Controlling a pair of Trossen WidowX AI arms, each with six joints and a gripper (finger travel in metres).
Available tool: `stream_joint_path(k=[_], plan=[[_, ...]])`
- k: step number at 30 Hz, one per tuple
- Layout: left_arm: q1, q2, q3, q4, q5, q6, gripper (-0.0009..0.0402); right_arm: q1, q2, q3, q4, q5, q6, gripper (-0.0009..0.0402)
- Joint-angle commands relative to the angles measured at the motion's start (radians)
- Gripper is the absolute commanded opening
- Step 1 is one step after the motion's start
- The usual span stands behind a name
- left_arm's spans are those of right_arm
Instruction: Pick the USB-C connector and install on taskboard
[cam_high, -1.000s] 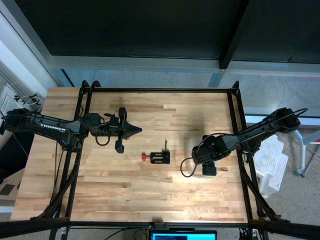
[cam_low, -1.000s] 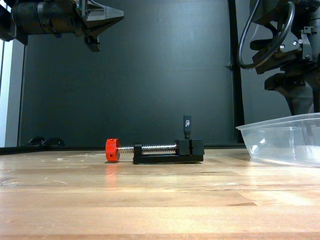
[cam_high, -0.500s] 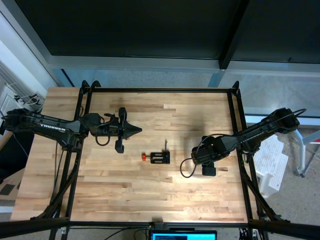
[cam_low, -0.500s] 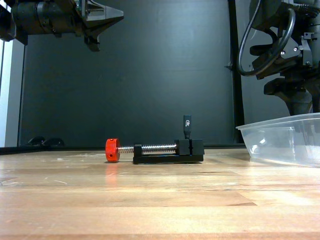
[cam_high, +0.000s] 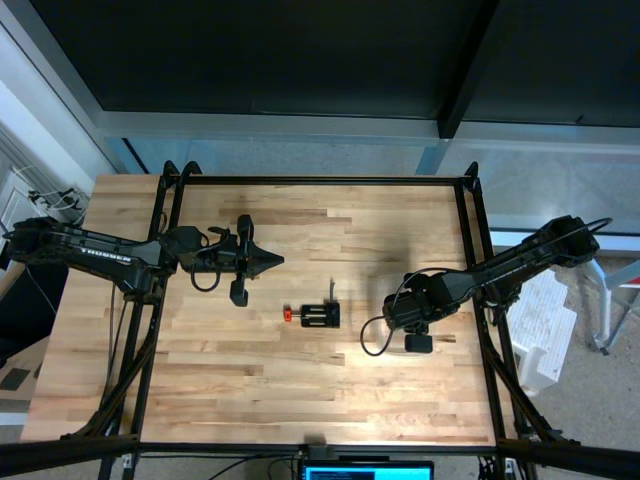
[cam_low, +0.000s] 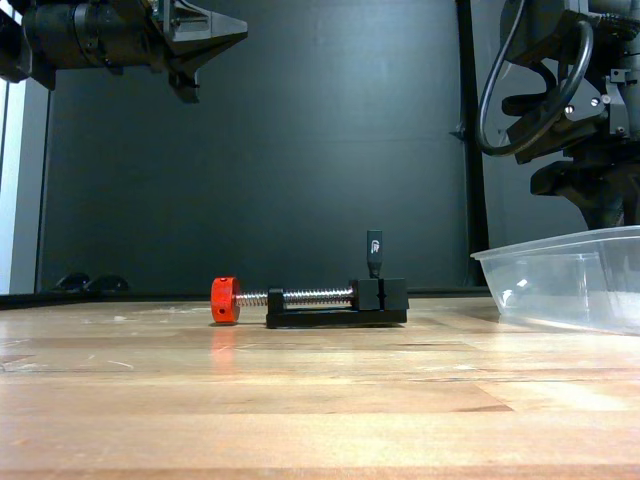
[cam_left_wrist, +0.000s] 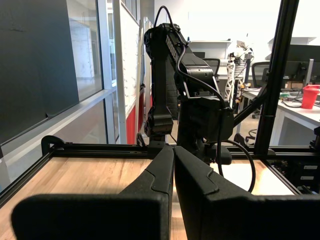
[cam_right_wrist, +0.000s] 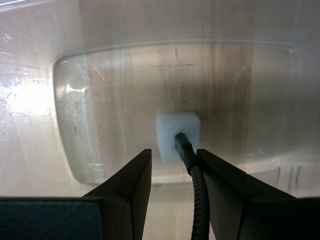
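A: Right gripper (cam_right_wrist: 173, 151), seen along its own fingers: the jaws stand partly open above a clear tray (cam_right_wrist: 65, 105), pointing down into it. What lies between them?

B: The USB-C connector (cam_right_wrist: 181, 142), a small dark plug on a braided black cable (cam_right_wrist: 196, 200). The cable runs close along one finger (cam_right_wrist: 225, 190) and apart from the other, so the plug is bracketed but not clamped. Its tip meets a white foam cube (cam_right_wrist: 167, 127) on the tray floor. Whether it is pushed into the foam cannot be told.

A: And the taskboard (cam_low: 335, 305)?

B: It rests on the wooden table (cam_high: 250, 400), near the middle. In the low view it sits to the left of the tray and apart from it. A red knob (cam_low: 225, 299) caps its screw at the left end, and a thin dark pin (cam_low: 373, 252) stands upright near the right end. The connector is well apart from it, inside the tray.

A: The left gripper (cam_left_wrist: 173, 148)?

B: It hangs high above the table's left half, pointing inward toward the right arm (cam_left_wrist: 200, 105). Its jaws are pressed together with nothing between them.
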Motion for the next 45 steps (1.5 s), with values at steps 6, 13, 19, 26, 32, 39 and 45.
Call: stream_joint_path(k=[6, 13, 19, 26, 32, 39, 45], plan=[[0.0, 0.0, 0.0, 0.0, 0.0, 0.0, 0.0, -0.001, 0.0, -0.003, 0.006, 0.005, 0.001, 0.0097], [0.0, 0.0, 0.0, 0.0, 0.0, 0.0, 0.0, -0.002, -0.002, -0.005, 0.01, 0.013, 0.002, 0.008], [0.0, 0.0, 0.0, 0.0, 0.0, 0.0, 0.0, -0.002, -0.002, -0.007, 0.012, 0.031, 0.014, 0.0062], [0.0, 0.0, 0.0, 0.0, 0.0, 0.0, 0.0, -0.003, -0.004, -0.01, 0.014, 0.031, 0.014, 0.002], [0.0, 0.0, 0.0, 0.0, 0.0, 0.0, 0.0, -0.003, -0.025, -0.016, 0.005, 0.031, 0.013, 0.0003], [0.0, 0.0, 0.0, 0.0, 0.0, 0.0, 0.0, -0.003, -0.059, -0.023, 0.002, 0.031, 0.013, 0.0], [0.0, 0.0, 0.0, 0.0, 0.0, 0.0, 0.0, -0.004, -0.095, -0.01, -0.019, 0.031, 0.018, 0.0]])
